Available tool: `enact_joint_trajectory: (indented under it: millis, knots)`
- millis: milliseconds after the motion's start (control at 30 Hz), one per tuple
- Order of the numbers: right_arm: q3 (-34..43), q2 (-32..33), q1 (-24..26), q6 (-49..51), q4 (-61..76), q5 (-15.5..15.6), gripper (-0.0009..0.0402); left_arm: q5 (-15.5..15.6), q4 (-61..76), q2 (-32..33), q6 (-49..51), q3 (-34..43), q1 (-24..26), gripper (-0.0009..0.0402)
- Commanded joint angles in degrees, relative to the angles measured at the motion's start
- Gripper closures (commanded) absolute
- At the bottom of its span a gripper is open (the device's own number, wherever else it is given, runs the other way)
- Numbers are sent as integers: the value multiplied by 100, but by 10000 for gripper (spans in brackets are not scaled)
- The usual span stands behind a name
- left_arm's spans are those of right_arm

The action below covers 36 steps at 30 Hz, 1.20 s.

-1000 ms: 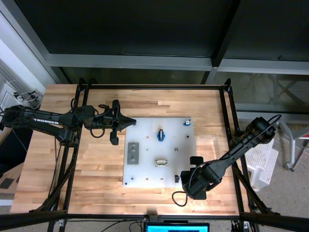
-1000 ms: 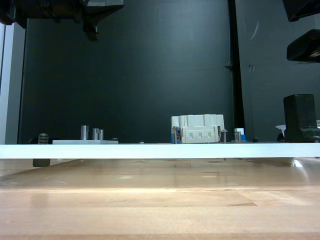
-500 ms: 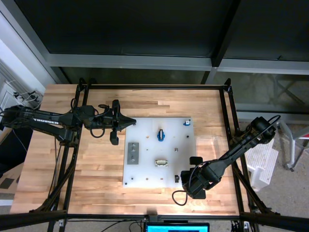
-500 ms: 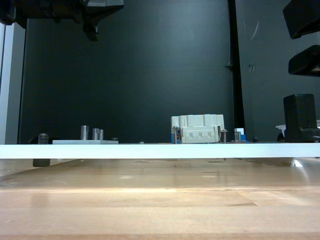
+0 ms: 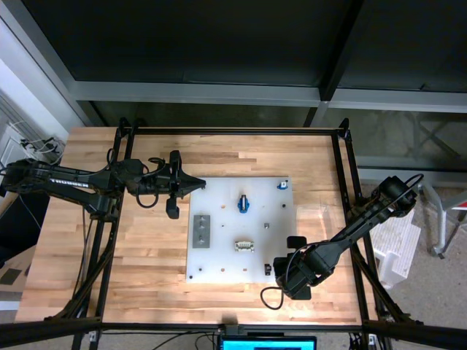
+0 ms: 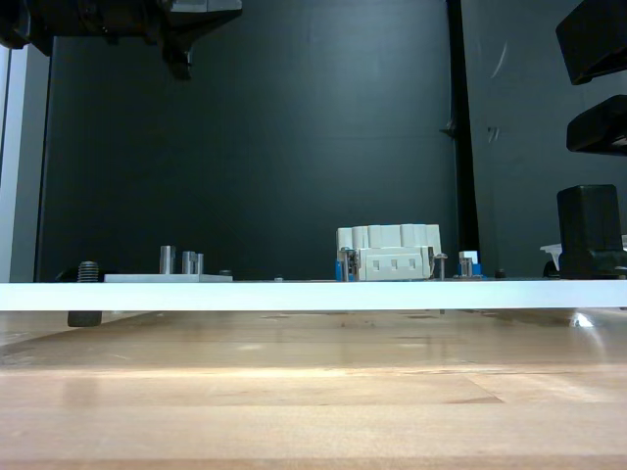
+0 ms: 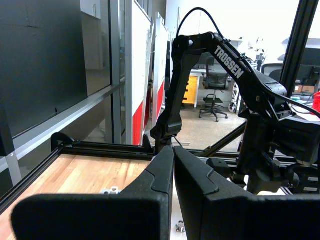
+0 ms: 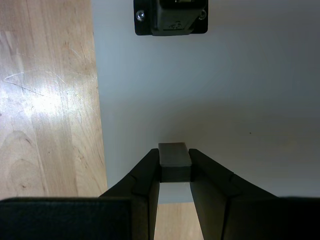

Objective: Pick the 16mm bar and install on taskboard

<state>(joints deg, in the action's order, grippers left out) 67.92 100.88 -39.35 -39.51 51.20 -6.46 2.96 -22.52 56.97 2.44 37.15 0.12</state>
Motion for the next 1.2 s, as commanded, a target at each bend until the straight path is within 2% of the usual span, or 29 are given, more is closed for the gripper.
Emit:
enact_joint_trajectory:
  millis: [33, 333, 533, 733, 1200]
  knots:
    - [-2, 7, 0, 11, 9, 9, 321, 0, 0, 2, -2, 0, 0, 393]
    - [11, 0, 0, -4, 15, 52, 219, 0, 0, 2, -2, 0, -2, 393]
    - [114, -118, 0, 7, 83, 48, 174, 0, 0, 2, -2, 0, -2, 393]
    - [197, -396, -2, 9, 365, 48, 165, 0, 0, 2, -2, 0, 0, 393]
    - [199, -960, -26, -39, 575, 57, 183, 0, -2, 2, -2, 0, -2, 393]
